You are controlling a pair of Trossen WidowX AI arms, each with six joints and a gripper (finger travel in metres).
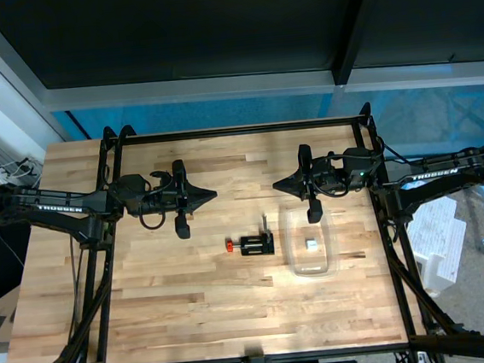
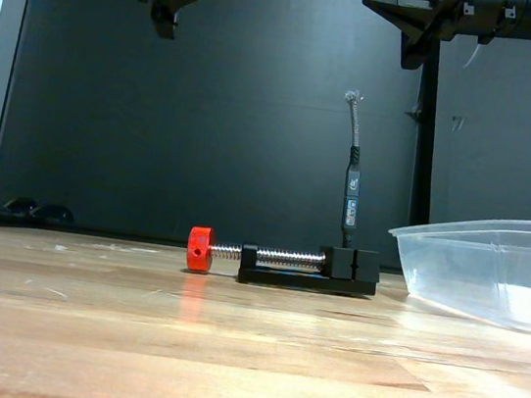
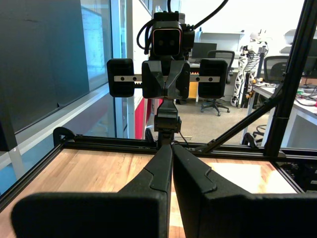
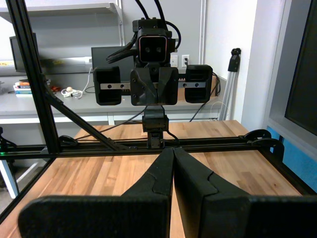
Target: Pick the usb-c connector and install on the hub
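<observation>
While neither arm is holding anything, both are hanging parked above the worktop [image 1: 153, 327], tips facing each other across the upper middle of the high view. The left gripper [image 1: 210, 193] is sitting with jaws clenched on nothing. The right gripper [image 1: 278, 185] is doing the same, and each wrist view is showing its pair pressed together. The hub [image 1: 257, 245] is lying at frame centre, its orange knob [image 1: 229, 245] pointing left, and in the low view a thin cable [image 2: 350, 186] is standing up from its right end. The clear tray [image 1: 319, 264] is sitting just right of the hub, not touching it, and is holding a small pale piece [image 1: 311, 243]. The usb-c connector is not showing clearly, and I cannot tell whether it is lying in the tray. Judging by this, the task is not getting started yet: picking and installing are both remaining.
</observation>
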